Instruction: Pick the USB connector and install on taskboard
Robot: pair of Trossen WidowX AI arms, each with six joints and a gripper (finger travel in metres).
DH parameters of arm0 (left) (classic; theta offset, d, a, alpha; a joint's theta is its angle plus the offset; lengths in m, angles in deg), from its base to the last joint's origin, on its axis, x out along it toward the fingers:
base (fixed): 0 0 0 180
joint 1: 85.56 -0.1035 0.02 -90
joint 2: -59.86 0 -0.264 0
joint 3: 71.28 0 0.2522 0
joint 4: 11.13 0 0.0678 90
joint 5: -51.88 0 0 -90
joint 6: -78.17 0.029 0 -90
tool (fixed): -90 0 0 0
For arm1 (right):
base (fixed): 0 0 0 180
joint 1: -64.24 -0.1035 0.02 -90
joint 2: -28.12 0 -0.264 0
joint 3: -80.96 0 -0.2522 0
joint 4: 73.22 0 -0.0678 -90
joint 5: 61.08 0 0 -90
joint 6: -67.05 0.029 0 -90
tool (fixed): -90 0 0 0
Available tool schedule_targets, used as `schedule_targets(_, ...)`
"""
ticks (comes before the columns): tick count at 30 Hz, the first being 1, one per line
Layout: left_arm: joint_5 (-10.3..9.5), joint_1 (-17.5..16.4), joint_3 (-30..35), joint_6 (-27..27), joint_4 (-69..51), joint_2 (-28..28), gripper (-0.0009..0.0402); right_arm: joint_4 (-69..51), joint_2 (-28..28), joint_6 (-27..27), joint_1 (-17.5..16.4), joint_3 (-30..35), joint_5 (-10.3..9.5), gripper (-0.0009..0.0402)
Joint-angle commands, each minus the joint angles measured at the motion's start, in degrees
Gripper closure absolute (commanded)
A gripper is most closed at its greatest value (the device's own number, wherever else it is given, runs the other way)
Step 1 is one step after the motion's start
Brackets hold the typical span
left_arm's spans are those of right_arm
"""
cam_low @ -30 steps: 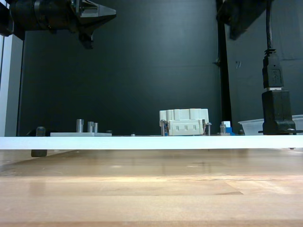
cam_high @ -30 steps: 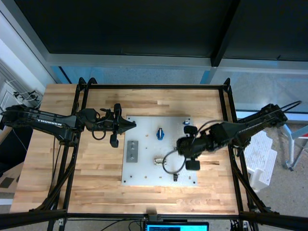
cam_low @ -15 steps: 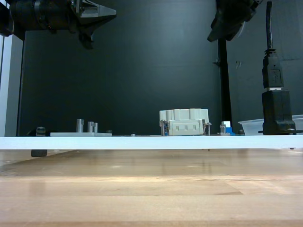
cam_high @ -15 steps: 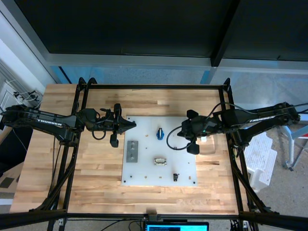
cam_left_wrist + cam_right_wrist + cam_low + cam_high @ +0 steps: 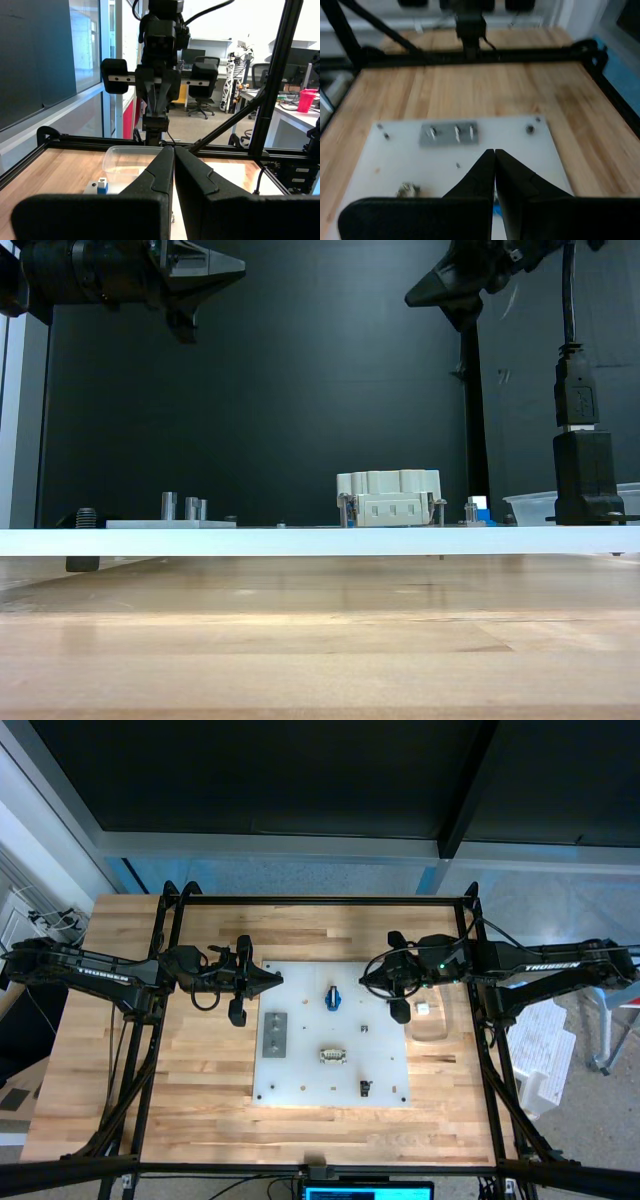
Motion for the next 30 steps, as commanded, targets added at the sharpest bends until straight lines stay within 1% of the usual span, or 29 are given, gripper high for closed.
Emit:
schedule_targets(1,0.02,0.0,0.0,0.02,0.02,0.0,0.0393,6.27,0.61,0.09,1.55,-2.47,-3.37,0.0393)
schedule_targets(7,0.02,0.0,0.0,0.02,0.02,0.0,0.0393,18.29,1.36,-0.11,1.79,-7.15,-3.23,0.0393)
schedule_targets(18,0.02,0.0,0.0,0.02,0.02,0.0,0.0393,31.34,1.73,-0.13,1.81,-13.22,-3.26,0.0393)
schedule_targets(22,0.02,-0.02,0.0,0.02,0.02,0.0,0.0393,34.21,1.84,0.0,1.86,-14.67,-3.19,0.0393)
schedule_targets(24,0.02,0.0,0.02,0.02,0.02,0.0,0.0393,35.65,1.84,0.04,1.86,-15.21,-2.67,0.0393)
schedule_targets(30,0.02,0.0,0.02,0.02,0.02,0.0,0.0393,38.12,1.97,0.61,1.95,-17.05,-2.62,0.0393)
